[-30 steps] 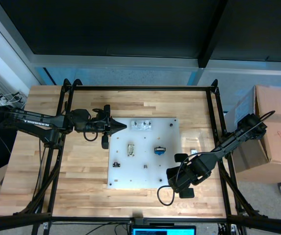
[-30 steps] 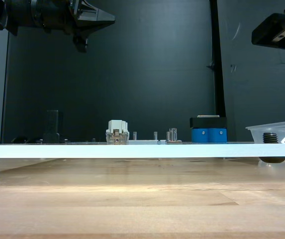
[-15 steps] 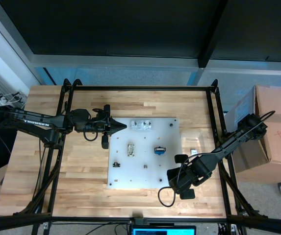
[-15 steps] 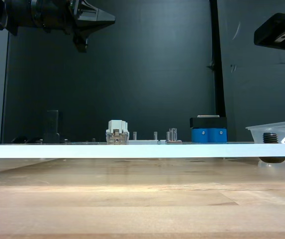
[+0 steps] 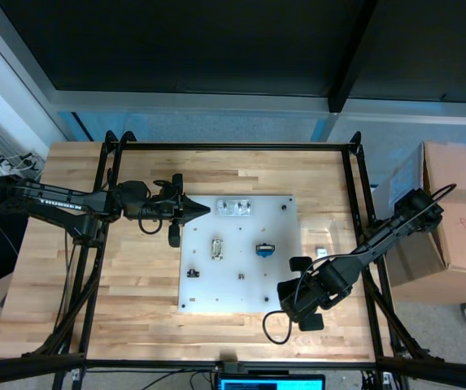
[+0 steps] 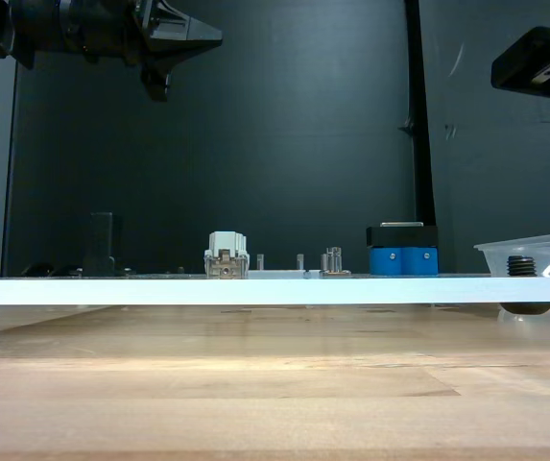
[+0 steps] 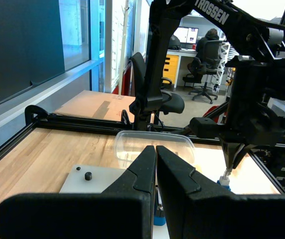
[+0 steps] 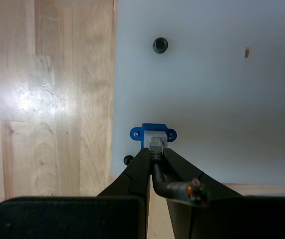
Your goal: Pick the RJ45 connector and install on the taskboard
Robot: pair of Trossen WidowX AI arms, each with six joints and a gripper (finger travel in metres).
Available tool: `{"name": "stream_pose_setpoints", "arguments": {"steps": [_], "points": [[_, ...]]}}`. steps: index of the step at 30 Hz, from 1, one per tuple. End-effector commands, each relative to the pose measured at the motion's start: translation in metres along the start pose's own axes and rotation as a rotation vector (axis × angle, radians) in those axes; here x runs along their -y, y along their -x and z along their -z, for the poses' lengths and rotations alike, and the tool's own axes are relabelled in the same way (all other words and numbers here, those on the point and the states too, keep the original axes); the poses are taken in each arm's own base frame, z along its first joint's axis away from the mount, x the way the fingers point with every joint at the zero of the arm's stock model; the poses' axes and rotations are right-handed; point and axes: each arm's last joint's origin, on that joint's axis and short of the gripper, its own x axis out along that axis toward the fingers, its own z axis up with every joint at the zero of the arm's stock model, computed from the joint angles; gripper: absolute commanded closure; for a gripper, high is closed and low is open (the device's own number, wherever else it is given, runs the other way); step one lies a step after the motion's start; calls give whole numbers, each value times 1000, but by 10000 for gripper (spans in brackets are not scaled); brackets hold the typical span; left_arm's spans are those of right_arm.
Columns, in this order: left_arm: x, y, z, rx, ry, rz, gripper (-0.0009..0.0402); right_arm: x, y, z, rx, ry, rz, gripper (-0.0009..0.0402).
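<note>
The right end effector (image 8: 155, 151) hangs above the 5 o'clock corner of the white board (image 5: 241, 280). Its fingers are clamped on the plug (image 8: 156, 143) just behind its head, with the cable (image 8: 174, 188) trailing back. The plug is held in the air, clear of the blue socket (image 5: 264, 249). The left end effector (image 5: 206, 210) has its fingers pressed together and hovers high at the board's 10 o'clock edge, above the table (image 5: 127, 276).

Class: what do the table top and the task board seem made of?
Light table top: wood, visible grain and planks. White task board: likely matte plastic, smooth. Left gripper shut above board's edge; right gripper holds RJ45 connector aloft, clear of seat.
</note>
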Motion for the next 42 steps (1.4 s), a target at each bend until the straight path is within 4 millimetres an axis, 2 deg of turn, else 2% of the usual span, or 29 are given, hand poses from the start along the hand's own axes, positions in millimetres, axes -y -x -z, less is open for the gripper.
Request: {"name": "stream_pose_setpoints", "arguments": {"steps": [1, 9, 17, 29, 42], "points": [[0, 0, 0, 0, 0, 0, 392, 0, -1, 1, -3, 0, 2, 393], [0, 0, 0, 0, 0, 0, 393, 1, -3, 1, -2, 3, 3, 393], [0, 0, 0, 1, 0, 0, 393, 4, -20, 9, -14, -7, 10, 393], [0, 0, 0, 0, 0, 0, 393, 3, -16, 7, 6, -9, -4, 391], [0, 0, 0, 0, 0, 0, 393, 4, -7, 6, 32, -14, -19, 309]]}}
